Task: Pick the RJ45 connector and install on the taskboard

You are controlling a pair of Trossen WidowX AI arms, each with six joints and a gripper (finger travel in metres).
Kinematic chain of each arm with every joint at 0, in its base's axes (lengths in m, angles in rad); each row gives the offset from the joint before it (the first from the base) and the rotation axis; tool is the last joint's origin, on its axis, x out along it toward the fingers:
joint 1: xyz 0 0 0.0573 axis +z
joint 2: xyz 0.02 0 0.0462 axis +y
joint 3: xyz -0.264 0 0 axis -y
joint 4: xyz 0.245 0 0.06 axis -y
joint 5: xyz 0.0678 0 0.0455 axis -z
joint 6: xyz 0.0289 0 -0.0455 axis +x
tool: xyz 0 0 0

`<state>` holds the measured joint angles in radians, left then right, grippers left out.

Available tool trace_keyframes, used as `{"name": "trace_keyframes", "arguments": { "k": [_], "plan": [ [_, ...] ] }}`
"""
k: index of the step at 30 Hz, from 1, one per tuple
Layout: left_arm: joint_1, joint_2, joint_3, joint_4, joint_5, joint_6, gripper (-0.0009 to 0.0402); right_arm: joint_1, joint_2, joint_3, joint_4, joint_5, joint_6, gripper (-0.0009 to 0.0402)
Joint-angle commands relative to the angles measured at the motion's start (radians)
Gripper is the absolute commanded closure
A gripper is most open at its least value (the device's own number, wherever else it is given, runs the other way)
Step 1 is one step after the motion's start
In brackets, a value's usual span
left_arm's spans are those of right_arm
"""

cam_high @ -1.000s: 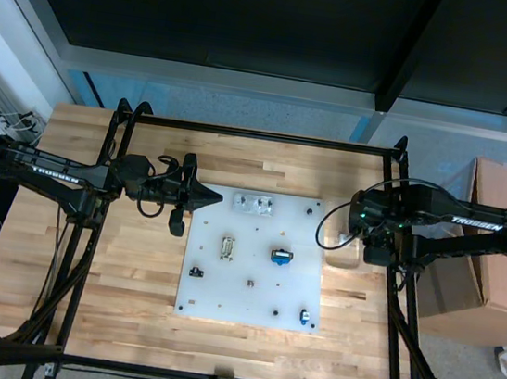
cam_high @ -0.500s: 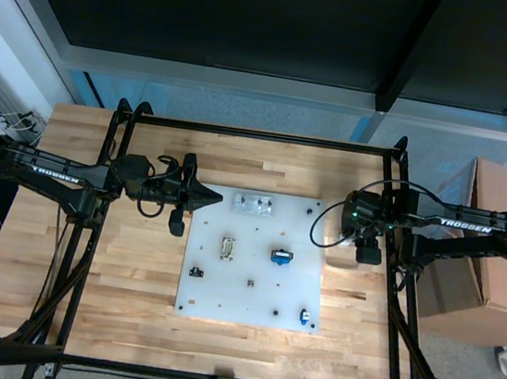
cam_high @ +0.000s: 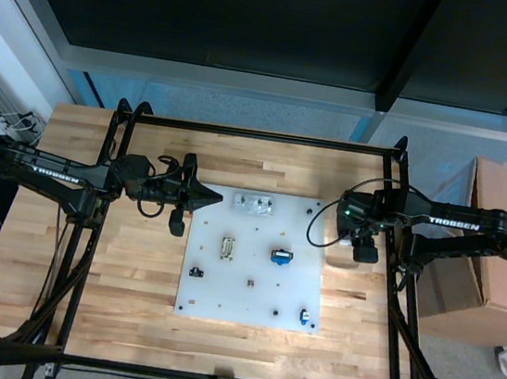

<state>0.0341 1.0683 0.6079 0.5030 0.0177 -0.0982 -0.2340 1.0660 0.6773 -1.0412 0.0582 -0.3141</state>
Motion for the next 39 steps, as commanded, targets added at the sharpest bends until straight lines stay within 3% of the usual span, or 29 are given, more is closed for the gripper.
{"name": "trace_keyframes", "arguments": {
  "k": [1, 17, 23, 39],
  "plan": [
    [0.0, 0.0, 0.0, 0.001, 0.0, 0.0, 0.0392, 0.0, 0.018, -0.016, 0.011, 0.002, -0.021, 0.0222],
    [0.0, 0.0, 0.0, 0.0, 0.0, 0.0, 0.0392, -0.003, 0.037, -0.034, 0.057, -0.009, -0.066, 0.0265],
    [0.0, 0.0, 0.0, 0.0, 0.0, 0.0, 0.0392, -0.018, 0.037, -0.034, 0.06, -0.044, -0.086, 0.0285],
    [0.0, 0.0, 0.0, 0.0, 0.0, 0.0, 0.0393, -0.038, 0.036, -0.034, 0.063, -0.05, -0.088, 0.0373]
  ]
}}
